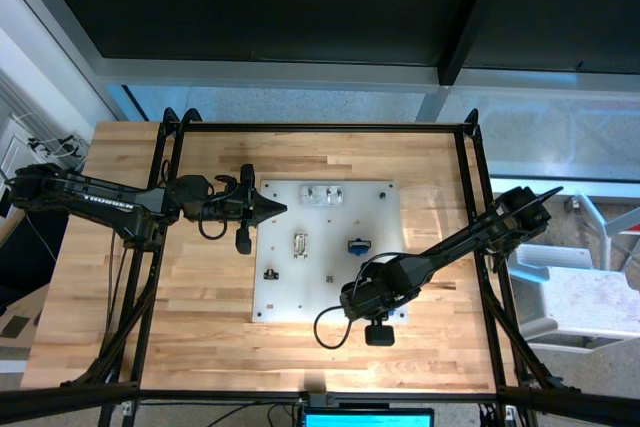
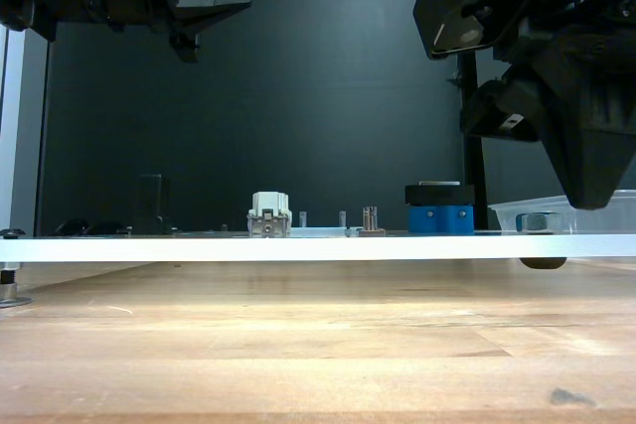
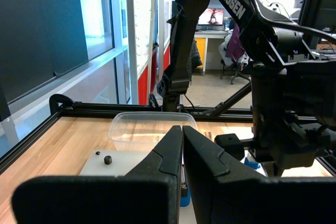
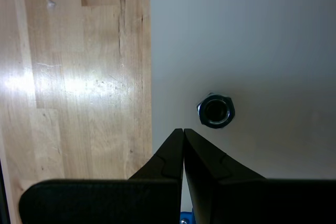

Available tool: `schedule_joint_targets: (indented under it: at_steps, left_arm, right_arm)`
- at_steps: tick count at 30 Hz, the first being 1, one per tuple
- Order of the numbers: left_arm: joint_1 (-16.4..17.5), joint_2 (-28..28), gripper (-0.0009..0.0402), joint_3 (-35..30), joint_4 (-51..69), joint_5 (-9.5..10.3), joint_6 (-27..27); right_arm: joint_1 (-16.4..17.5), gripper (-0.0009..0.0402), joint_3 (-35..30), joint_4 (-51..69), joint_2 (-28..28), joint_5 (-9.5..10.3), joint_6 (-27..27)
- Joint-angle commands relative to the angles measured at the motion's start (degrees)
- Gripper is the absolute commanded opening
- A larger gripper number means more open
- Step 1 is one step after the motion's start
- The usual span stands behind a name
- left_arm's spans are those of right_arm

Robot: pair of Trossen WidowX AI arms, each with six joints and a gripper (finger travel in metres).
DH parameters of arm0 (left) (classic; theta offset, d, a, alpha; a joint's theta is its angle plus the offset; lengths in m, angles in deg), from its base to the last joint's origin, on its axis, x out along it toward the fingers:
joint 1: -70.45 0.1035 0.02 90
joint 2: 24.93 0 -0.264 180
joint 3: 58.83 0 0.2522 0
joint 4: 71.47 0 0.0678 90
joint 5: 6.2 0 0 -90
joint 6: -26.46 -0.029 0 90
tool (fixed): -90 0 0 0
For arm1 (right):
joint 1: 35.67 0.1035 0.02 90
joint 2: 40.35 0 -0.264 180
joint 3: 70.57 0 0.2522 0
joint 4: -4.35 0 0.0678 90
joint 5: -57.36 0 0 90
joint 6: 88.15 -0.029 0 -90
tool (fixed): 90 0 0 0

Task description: Unfasten the M12 fastener and place in the container

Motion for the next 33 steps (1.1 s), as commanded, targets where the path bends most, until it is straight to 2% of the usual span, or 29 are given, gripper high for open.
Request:
schedule_joint_targets:
  at_steps: [1,33]
  left_arm:
    - [0.0,0.0,0.0000,0.0,0.0,0.00,0.0]
    - [0.0,0.0,0.0000,0.0,0.0,0.00,0.0]
  right_arm:
    - [0.0,0.0000,0.0,0.0,-0.1,-0.17,-0.5]
    - [0.1,0.0000,-0.1,-1.0,-1.1,-0.20,0.3]
